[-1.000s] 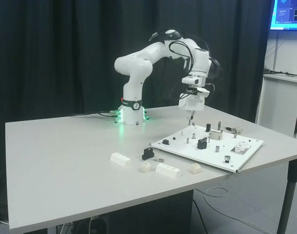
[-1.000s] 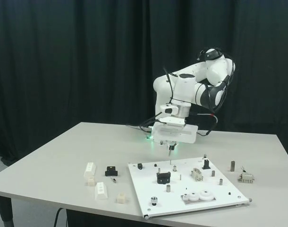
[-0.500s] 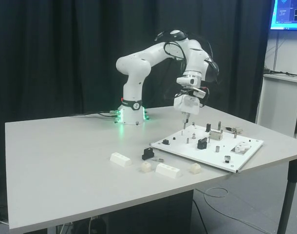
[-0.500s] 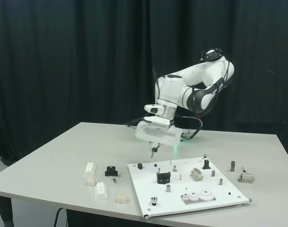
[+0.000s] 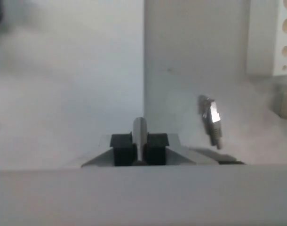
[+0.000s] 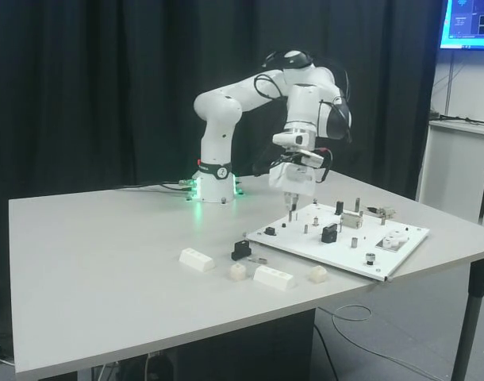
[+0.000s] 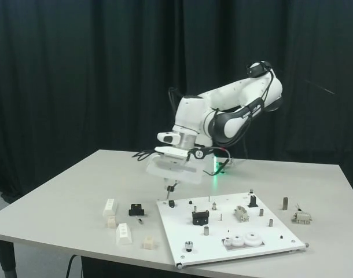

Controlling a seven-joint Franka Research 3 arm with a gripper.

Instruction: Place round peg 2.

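I had swung the claw, clamped shut on the peg, off the white board's middle to its near-left corner over the counter, so I judged the placing not yet done.

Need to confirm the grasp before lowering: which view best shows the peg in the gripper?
The wrist view: the round peg sits clamped between the gripper's black pads. Both room views show it only as a tiny pin below the gripper.
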